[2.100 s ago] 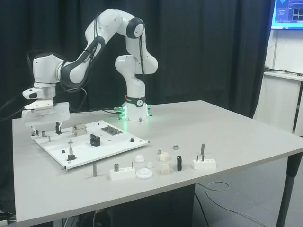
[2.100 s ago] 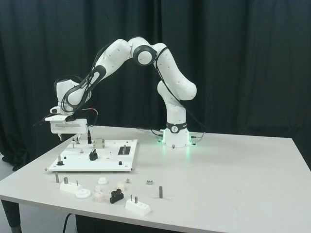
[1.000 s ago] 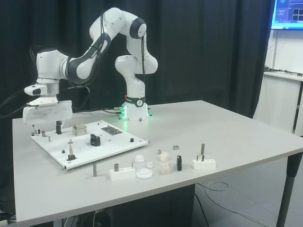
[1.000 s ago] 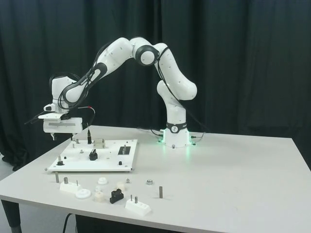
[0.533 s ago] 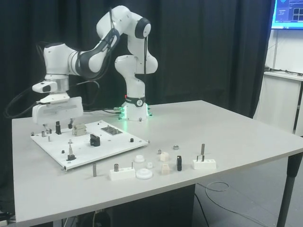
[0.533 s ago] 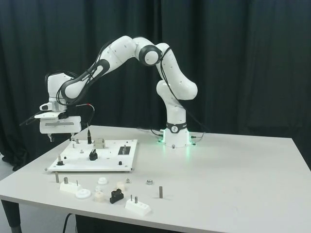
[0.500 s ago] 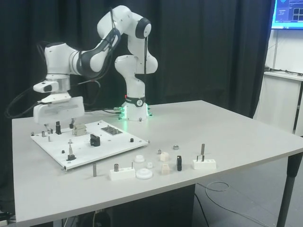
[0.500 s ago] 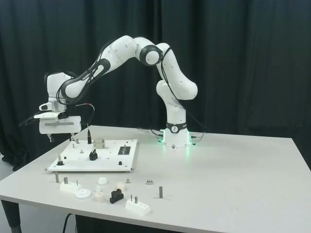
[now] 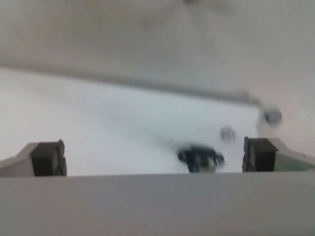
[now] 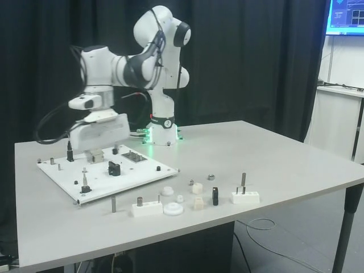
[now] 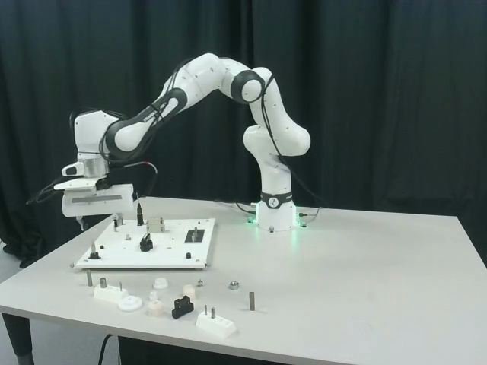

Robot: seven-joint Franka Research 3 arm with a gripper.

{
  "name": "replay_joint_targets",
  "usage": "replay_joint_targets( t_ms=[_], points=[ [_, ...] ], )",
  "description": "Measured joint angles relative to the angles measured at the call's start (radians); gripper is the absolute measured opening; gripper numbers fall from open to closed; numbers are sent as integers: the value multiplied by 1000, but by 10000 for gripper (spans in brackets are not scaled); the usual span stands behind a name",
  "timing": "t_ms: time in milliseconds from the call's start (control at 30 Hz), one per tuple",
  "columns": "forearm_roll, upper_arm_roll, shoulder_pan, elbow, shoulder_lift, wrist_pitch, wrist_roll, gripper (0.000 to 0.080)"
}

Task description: Pick round peg 1.

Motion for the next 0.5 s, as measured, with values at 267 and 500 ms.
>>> replay_joint_targets(
  t_ms=[267, 500],
  points=[
    [0, 1, 88, 0, 11, 1, 31, 800],
    [-2, 1, 154, 0, 39, 27, 42, 800]
  ],
)
